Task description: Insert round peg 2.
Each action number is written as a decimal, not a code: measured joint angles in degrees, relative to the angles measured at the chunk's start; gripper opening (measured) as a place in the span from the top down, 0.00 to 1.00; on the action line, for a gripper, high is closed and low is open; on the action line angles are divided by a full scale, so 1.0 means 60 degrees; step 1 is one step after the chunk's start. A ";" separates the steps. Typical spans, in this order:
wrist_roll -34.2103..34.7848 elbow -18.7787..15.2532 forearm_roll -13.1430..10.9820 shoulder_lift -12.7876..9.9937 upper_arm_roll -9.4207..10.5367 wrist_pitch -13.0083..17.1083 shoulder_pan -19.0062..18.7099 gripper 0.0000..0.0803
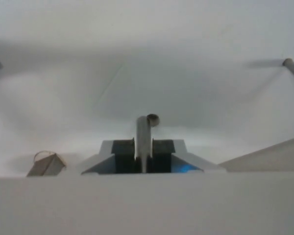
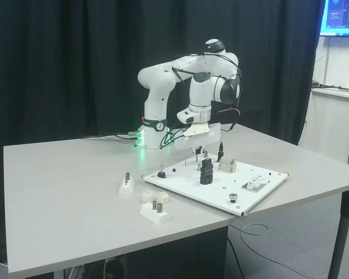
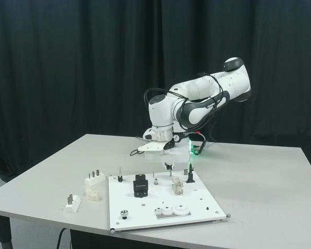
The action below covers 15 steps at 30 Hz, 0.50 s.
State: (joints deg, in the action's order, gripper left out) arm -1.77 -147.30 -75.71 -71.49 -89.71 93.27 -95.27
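carrying round peg 2 [image 1: 143, 139] pinched upright between its fingers, the hand [image 2: 196, 152] hangs over the far edge of the white board [image 2: 262, 192] on the desk [image 2: 58, 180]. insertion looks the step in hand: next, line the peg tip with the small hole [image 1: 153, 119], then descend straight.

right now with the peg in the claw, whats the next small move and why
Probably ease straight down, slowly. In the wrist view the round peg, clamped in the claw, has its tip right beside a small hole in the white board, so it looks nearly lined up; nudge sideways only if it catches.
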 joint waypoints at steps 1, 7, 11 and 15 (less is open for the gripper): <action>0.0000 0.0000 0.0005 0.0000 -0.0005 -0.0037 0.0000 0.91; 0.0000 0.0000 0.0030 0.0000 -0.0009 -0.0086 -0.0008 0.91; 0.0000 0.0000 0.0061 0.0000 -0.0010 -0.0071 -0.0033 0.91; 0.0028 -0.0001 0.0112 -0.0003 -0.0010 -0.0040 -0.0075 0.91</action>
State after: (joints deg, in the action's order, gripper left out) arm -1.60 -147.30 -75.04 -71.51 -89.77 93.03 -95.72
